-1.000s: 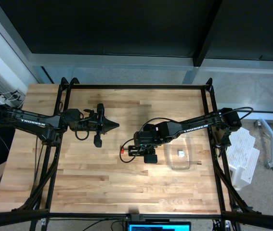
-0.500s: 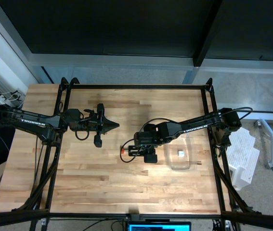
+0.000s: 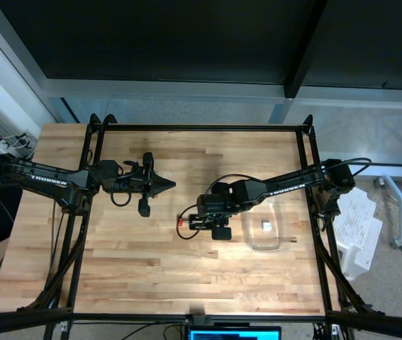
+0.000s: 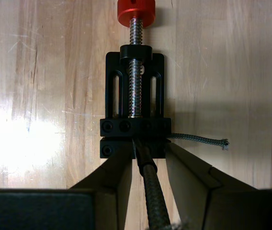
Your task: Remove the USB-C connector from taskboard and place in the container
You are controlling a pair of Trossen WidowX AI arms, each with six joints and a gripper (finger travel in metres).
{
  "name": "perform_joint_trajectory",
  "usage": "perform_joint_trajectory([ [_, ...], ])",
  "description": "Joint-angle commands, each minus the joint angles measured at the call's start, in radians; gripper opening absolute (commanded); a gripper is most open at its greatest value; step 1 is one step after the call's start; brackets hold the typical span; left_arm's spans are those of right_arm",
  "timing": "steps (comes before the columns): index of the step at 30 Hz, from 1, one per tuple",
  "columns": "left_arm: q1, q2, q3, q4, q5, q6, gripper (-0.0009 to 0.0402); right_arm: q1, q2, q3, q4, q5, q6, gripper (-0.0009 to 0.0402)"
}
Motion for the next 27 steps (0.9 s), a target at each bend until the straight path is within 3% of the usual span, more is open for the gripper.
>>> perform_joint_trajectory([
  [1,0.000,0.000,0.000,0.000,0.000,0.000,0.0000,0.000,0.000,0.000,0.000,-0.002,-0.002,0.0070],
  [16,0.000,0.000,0.000,0.000,0.000,0.000,0.0000,0.000,0.000,0.000,0.001,-0.002,-0.003,0.0000],
  [27,0.000,0.000,0.000,0.000,0.000,0.000,0.0000,0.000,0.000,0.000,0.001,-0.003,-0.004,0.0000],
])
